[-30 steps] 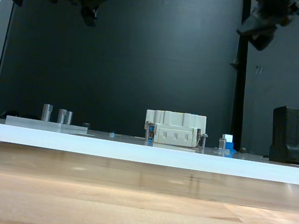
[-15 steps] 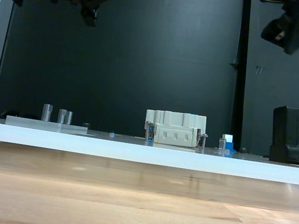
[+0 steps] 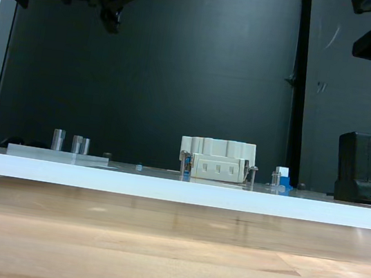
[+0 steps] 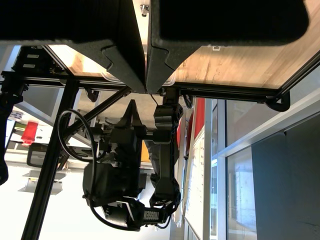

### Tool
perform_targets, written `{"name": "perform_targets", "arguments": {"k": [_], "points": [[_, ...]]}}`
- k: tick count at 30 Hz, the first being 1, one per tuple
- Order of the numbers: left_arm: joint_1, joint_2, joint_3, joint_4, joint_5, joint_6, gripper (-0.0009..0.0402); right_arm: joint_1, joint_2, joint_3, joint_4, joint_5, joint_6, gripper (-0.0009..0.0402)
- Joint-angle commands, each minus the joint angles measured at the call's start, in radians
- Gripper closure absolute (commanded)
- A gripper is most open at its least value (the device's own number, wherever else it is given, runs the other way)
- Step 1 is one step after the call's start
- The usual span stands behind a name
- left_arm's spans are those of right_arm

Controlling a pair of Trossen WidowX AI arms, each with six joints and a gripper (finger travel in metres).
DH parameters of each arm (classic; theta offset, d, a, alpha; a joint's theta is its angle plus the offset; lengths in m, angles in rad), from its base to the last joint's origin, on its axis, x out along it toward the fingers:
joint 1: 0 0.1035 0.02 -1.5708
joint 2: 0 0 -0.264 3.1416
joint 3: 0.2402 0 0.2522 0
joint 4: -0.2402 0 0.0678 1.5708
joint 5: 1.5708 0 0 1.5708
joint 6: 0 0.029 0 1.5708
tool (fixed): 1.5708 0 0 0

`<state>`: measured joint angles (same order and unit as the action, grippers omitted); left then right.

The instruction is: Pick the HAN10E connector and install in the HAN10E hub

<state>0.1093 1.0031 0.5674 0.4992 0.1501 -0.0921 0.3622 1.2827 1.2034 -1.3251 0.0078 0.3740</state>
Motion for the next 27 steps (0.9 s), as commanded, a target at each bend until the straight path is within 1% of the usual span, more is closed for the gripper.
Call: {"name": "perform_targets", "arguments": {"k": [1, 8, 12, 16, 19, 23, 25, 27], "points": [[0.000, 0.000, 0.000, 0.000, 0.000, 0.000, 0.0393, 0.019, 0.015, -0.010, 0.001, 0.000, 0.015, 0.0393], [0.000, 0.000, 0.000, 0.000, 0.000, 0.000, 0.0393, 0.034, 0.022, -0.043, 0.038, 0.000, 0.020, 0.0393], [0.000, 0.000, 0.000, 0.000, 0.000, 0.000, 0.0393, 0.052, 0.019, -0.093, 0.096, -0.003, 0.021, 0.0393], [0.000, 0.000, 0.000, 0.000, 0.000, 0.000, 0.0393, 0.061, 0.019, -0.140, 0.135, 0.001, 0.059, 0.0385], [0.000, 0.000, 0.000, 0.000, 0.000, 0.000, 0.0393, 0.063, 0.019, -0.169, 0.154, 0.002, 0.067, 0.0353], [0.000, 0.000, 0.000, 0.000, 0.000, 0.000, 0.0393, 0.064, 0.019, -0.205, 0.192, 0.013, 0.068, 0.0283], [0.000, 0.000, 0.000, 0.000, 0.000, 0.000, 0.0393, 0.065, 0.019, -0.226, 0.198, 0.027, 0.068, 0.0248], [0.000, 0.000, 0.000, 0.000, 0.000, 0.000, 0.0393, 0.066, 0.023, -0.243, 0.206, 0.031, 0.068, 0.0216]]}}
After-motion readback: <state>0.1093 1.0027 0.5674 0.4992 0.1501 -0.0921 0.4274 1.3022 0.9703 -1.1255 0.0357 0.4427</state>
